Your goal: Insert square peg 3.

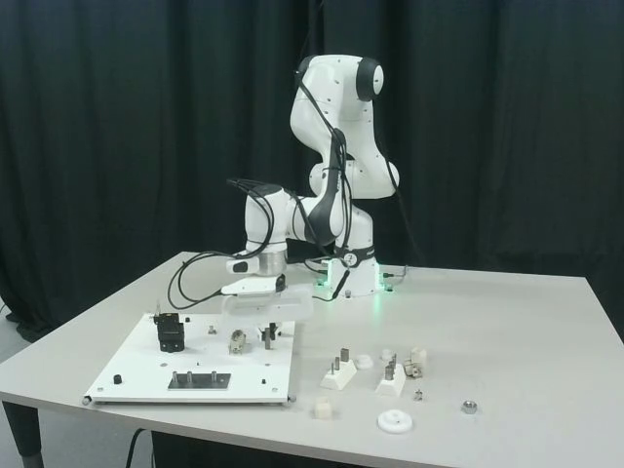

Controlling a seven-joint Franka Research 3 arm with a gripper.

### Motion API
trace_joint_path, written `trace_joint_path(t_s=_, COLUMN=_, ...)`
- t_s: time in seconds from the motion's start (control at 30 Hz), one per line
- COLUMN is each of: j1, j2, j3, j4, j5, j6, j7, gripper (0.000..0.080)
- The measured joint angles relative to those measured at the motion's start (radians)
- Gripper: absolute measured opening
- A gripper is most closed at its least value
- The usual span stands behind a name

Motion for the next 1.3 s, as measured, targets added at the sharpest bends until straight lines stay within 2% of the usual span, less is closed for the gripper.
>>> trace_joint_path(t_s=0.7, j1=0.002, j2=0.000, j3=0.005, j4=0.000, j5=0.026, j6=-0.001, j7=-0.012, gripper=0.0115)
trace_joint_path(t_s=1.3, j1=0.002, j2=-0.001, j3=0.000, j4=-0.001, j5=0.071, j6=-0.008, j7=-0.012, gripper=0.0115)
